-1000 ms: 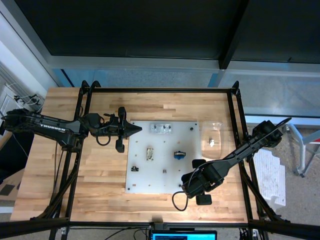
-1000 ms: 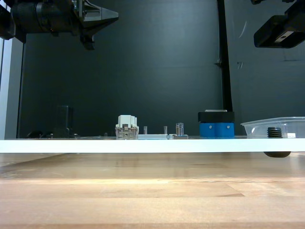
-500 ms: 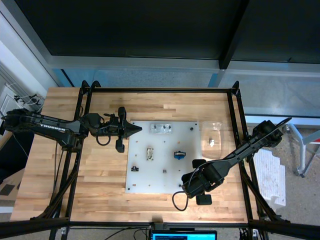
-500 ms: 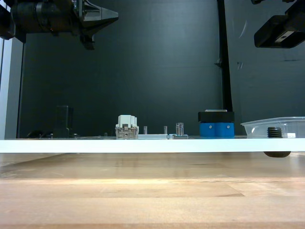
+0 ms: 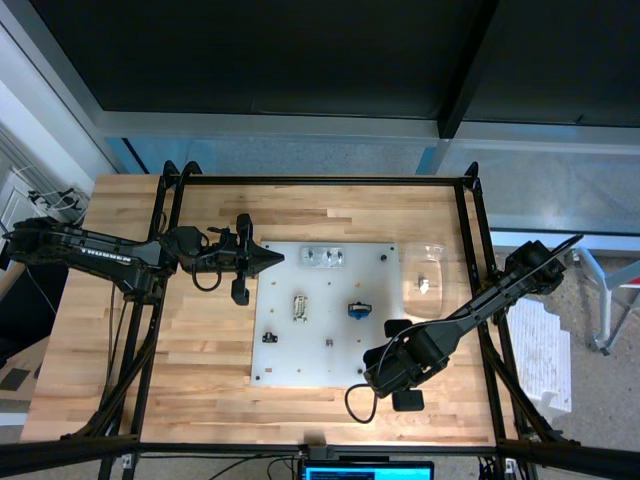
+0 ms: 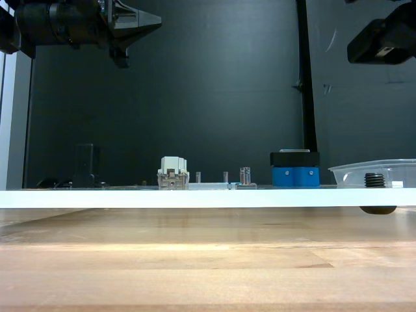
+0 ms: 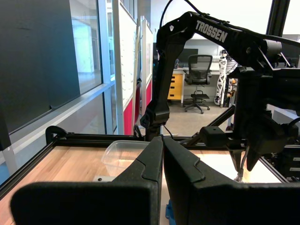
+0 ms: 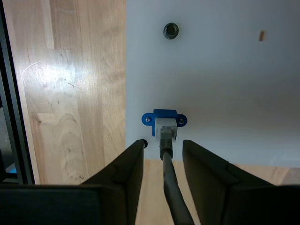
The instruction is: Pick the RJ45 connector and install on taskboard
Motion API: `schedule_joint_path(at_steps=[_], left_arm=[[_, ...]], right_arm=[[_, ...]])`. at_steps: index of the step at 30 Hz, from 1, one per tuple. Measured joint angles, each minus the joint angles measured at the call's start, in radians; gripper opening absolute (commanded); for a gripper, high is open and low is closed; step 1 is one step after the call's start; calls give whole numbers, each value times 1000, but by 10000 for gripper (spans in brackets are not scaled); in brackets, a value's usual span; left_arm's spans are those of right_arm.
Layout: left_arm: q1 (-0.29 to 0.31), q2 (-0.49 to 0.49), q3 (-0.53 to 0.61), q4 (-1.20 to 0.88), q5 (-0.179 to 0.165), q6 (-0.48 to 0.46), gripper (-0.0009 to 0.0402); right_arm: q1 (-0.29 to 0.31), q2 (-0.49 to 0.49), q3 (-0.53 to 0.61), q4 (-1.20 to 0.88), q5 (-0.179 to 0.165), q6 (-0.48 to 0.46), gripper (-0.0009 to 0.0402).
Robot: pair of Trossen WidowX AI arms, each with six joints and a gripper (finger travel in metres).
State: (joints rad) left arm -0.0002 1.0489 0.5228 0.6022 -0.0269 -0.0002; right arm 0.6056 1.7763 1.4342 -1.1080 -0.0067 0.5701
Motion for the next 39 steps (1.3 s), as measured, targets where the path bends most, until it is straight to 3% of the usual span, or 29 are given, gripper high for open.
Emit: schedule_joint_path(at_steps=[2, 10, 27, 29, 33, 37, 39], left_arm=[[0, 0, 0, 0, 0, 0, 0], [0, 0, 0, 0, 0, 0, 0], [0, 0, 0, 0, 0, 0, 0], [0, 0, 0, 0, 0, 0, 0], [0, 0, 0, 0, 0, 0, 0], [0, 0, 0, 0, 0, 0, 0], [0, 0, 0, 0, 0, 0, 0]], right_arm=[[1, -3, 15, -16, 15, 0, 151], [3, -35, 48, -47, 15, 0, 185], [2, -73, 48, -47, 18, 4, 181], [0, -74, 48, -47, 32, 3, 181], [-14, -86, 48, -25, 91, 0, 181], [-47, -100, 48, 25, 98, -6, 181], [-67, -113, 48, 35, 125, -19, 181]])
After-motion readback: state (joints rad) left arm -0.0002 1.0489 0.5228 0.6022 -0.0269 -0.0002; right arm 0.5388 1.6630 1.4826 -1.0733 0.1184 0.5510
